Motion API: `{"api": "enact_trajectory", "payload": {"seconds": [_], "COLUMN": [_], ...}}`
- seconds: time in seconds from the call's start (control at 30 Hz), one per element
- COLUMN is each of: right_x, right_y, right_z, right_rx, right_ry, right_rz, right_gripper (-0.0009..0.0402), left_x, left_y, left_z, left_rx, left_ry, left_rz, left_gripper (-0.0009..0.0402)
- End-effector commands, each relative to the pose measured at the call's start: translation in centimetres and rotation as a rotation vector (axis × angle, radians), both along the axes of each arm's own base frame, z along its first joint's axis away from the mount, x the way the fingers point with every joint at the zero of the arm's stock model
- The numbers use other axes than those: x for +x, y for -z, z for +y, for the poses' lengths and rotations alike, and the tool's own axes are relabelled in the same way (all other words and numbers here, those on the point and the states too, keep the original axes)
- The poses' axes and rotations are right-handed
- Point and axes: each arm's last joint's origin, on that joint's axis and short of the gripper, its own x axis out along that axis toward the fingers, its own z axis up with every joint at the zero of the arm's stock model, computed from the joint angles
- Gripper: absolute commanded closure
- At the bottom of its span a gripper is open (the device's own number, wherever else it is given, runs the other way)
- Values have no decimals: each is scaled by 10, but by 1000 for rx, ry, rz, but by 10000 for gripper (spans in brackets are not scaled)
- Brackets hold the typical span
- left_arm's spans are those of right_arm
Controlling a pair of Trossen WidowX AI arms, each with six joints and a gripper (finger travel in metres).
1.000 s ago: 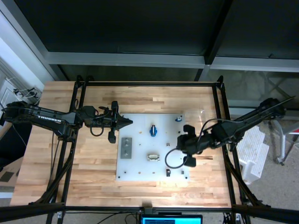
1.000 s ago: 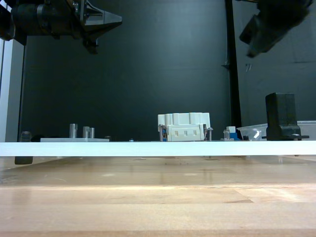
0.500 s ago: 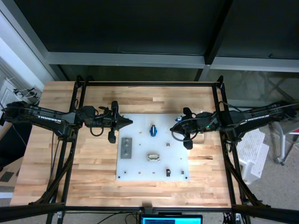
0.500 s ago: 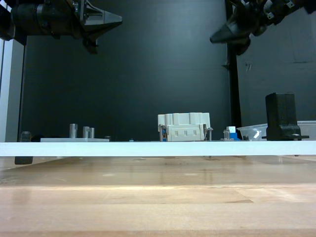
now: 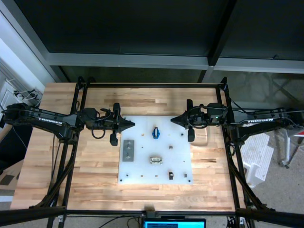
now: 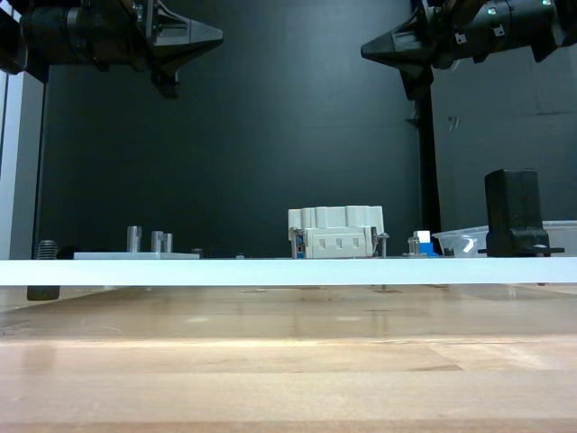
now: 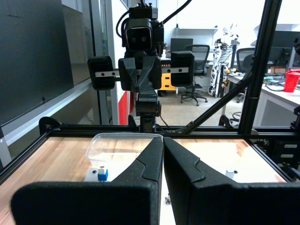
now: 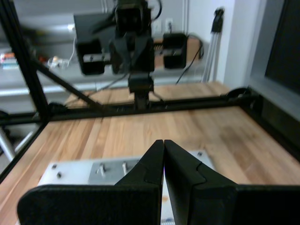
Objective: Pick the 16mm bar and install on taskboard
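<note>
A: Status?
B: Nothing done. Left pincer (image 5: pixel 130 124) and right pincer (image 5: pixel 173 119) are both pressed together, empty, up high, tip facing tip. Taskboard (image 5: pixel 142 171) lies below, between them.
A: Bar?
B: Can't see it. Maybe in the tray (image 7: pixel 119 143) by the right pincer. Pick and install are both left.

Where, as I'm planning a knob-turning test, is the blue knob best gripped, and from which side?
Probably from above, pinching the blue knob across its narrow sides: it rises from the taskboard with open space around it. The left gripper and right gripper hover shut over the board's far-left and far-right parts.
</note>
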Motion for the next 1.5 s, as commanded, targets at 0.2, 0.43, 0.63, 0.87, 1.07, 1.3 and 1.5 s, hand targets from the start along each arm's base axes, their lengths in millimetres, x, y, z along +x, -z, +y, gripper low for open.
{"api": "enact_trajectory", "payload": {"seconds": [0.2, 0.43, 0.63, 0.87, 1.07, 1.3, 1.5], "right_x": [-2, -3, -4, -4, -4, -4, -4], "right_y": [5, 11, 13, 13, 13, 13, 13], "right_z": [-2, -3, -3, -3, -3, -3, -3], "right_rx": [-3, -1, 3, -2, -1, -4, -4], "right_ry": [21, 15, 16, 15, 7, 7, 8], "right_rz": [-92, -119, -128, -128, -129, -132, -132], "right_gripper": [393, 393, 393, 393, 393, 393, 393], "left_x": [0, 0, 0, 0, 0, 0, 0], "left_y": [0, 0, 0, 0, 0, 0, 0], "left_z": [0, 0, 0, 0, 0, 0, 0], "left_rx": [0, 0, 0, 0, 0, 0, 0], "left_ry": [0, 0, 0, 0, 0, 0, 0], "left_rz": [0, 0, 0, 0, 0, 0, 0], "left_gripper": [393, 393, 393, 393, 393, 393, 393]}}
